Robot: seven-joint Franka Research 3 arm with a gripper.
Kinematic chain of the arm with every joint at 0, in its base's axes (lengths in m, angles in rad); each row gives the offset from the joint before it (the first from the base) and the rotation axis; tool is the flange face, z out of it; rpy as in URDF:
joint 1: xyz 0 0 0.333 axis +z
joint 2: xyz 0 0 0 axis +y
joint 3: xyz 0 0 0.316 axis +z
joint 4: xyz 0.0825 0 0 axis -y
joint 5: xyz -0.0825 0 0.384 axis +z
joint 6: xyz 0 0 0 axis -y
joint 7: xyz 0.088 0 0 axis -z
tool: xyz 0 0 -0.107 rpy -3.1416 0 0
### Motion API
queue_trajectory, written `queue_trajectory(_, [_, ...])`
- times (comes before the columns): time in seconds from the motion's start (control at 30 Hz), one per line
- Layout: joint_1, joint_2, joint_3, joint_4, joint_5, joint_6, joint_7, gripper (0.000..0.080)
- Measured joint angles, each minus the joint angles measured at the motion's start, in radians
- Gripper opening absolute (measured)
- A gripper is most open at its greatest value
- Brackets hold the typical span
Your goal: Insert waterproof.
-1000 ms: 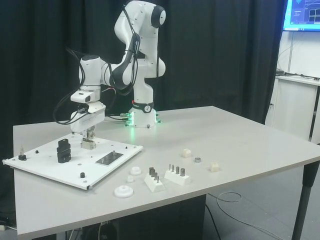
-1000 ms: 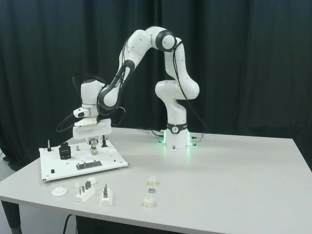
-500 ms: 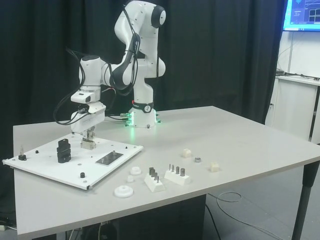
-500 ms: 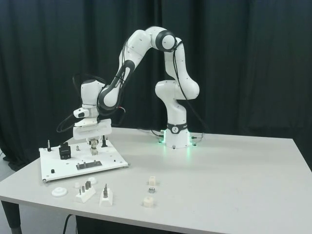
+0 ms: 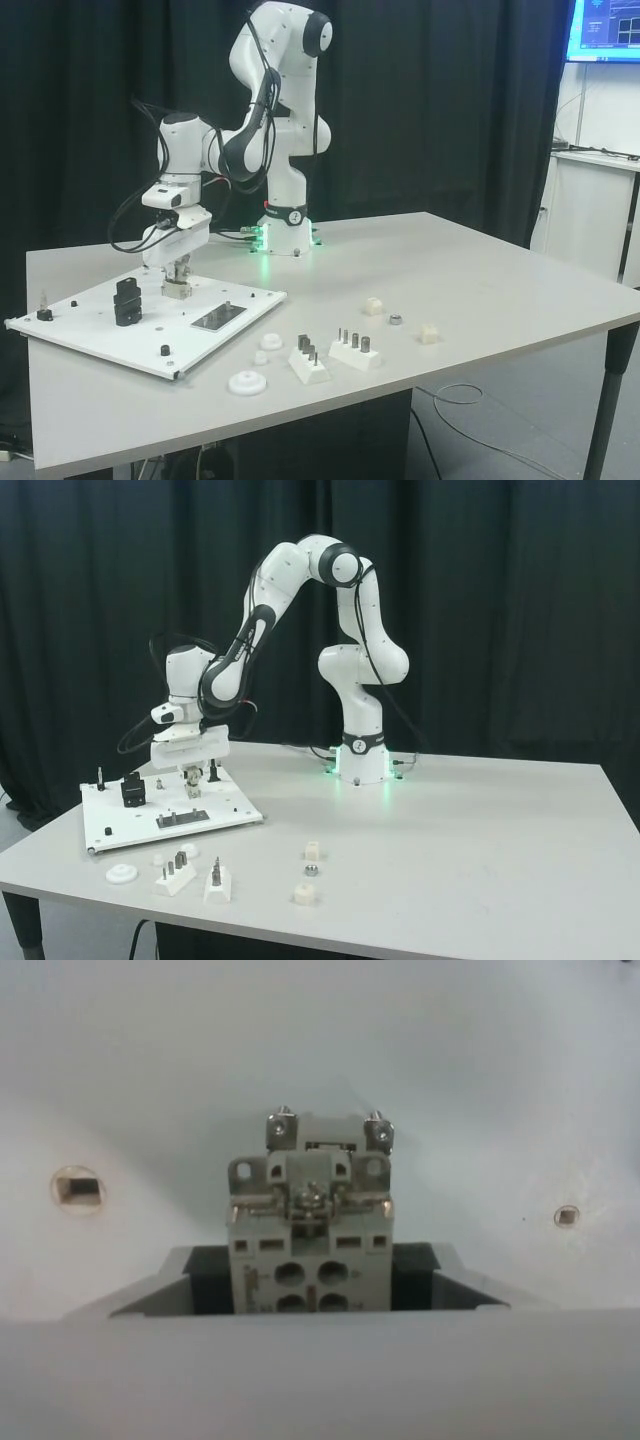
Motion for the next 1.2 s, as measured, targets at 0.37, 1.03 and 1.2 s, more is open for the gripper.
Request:
queue_trajectory(0.37, [-0.003, 0.010, 0.000, 0.000, 0.056, 0.002, -0.060, 0.0314])
queue_trajectory(1.03, [-0.011, 0.018, 0.001, 0.001, 0.110, 0.011, -0.110, 0.0314])
queue_trajectory(1.2, [-0.011, 0.025, 0.001, 0.005, 0.127, 0.013, -0.120, 0.0314])
